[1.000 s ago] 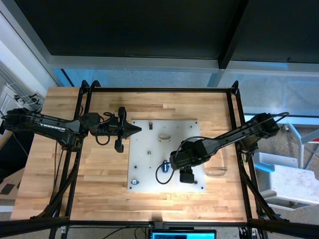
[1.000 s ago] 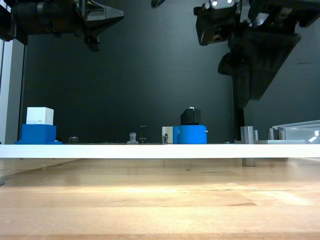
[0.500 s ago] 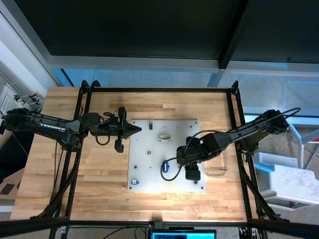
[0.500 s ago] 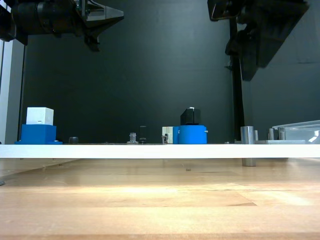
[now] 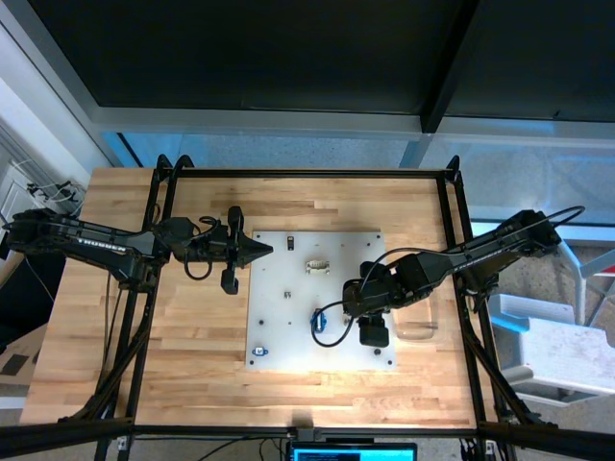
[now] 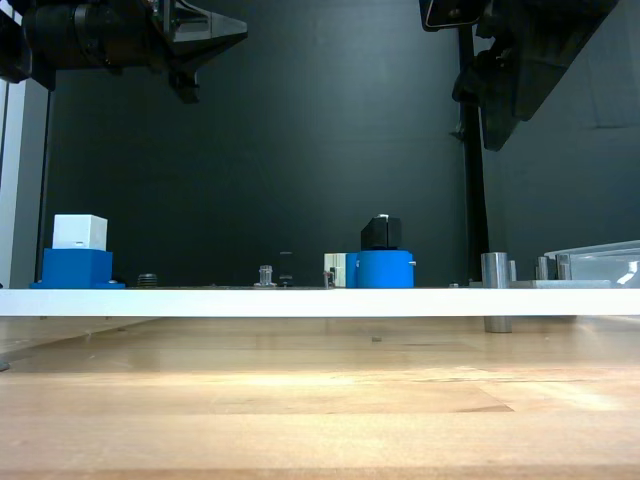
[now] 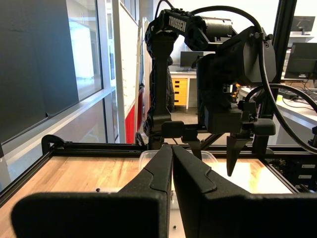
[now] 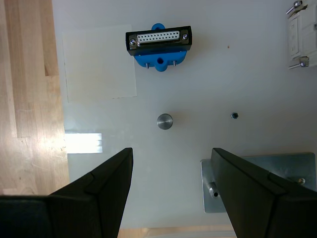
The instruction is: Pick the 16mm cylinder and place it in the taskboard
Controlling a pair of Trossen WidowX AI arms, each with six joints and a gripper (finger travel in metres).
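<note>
Right wrist view looks straight down on the cylinder (image 8: 165, 121), which shows only as a small round silver face on the taskboard (image 8: 208, 74). The right hand (image 8: 171, 151) hangs above it, fingers (image 8: 106, 183) spread wide with nothing between them. That pairing reads as a peg already seated: the open, empty hand stands well clear above the board, so nothing but the board holds the peg up. The peg sits between the blue connector (image 8: 158, 44) and the grey plate (image 8: 257, 183), apart from both, in the part of the board nearest the near-right corner of the surface (image 5: 192, 317). Its long axis is vertical, square to the board, with the flat top end pointing up at the hand. The low view agrees: it stands upright, not leaning, and a short grey stub shows under the board's white edge in line with it, so it probably passes through a hole rather than resting on top. The left hand (image 5: 264, 248) is held high over the board's far-left edge, fingers pressed together and empty. It sits well apart from the peg and seems parked to keep out of the working arm's way. Whether the peg is fully home in its hole cannot be told.
</note>
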